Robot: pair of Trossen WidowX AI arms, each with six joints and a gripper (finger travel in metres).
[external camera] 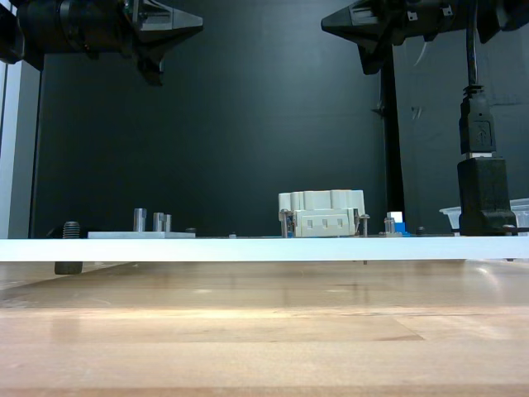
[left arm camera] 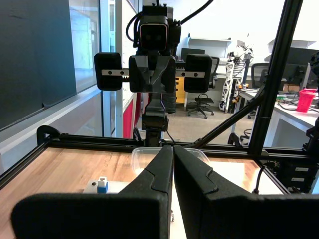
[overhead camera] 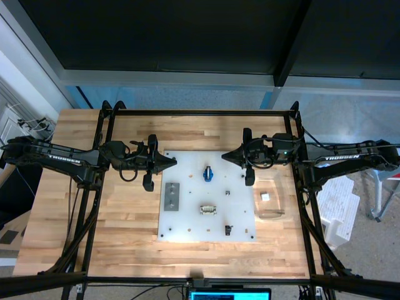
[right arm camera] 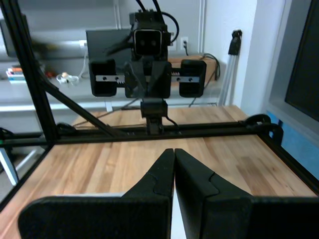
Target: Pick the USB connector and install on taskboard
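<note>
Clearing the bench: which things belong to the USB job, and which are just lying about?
Job: USB connector, taskboard, left gripper and right gripper, both shut, hovering above the board's far edge.
Lying about: clear tray, white piece inside it.

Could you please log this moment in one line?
left end effector shut, over flat white rectangular taskboard far-left corner | right end effector shut, near far-right corner

USB connector: tiny dark plug, lying on taskboard, right of centre. Taskboard: white rectangular plate, flat on table.
</note>
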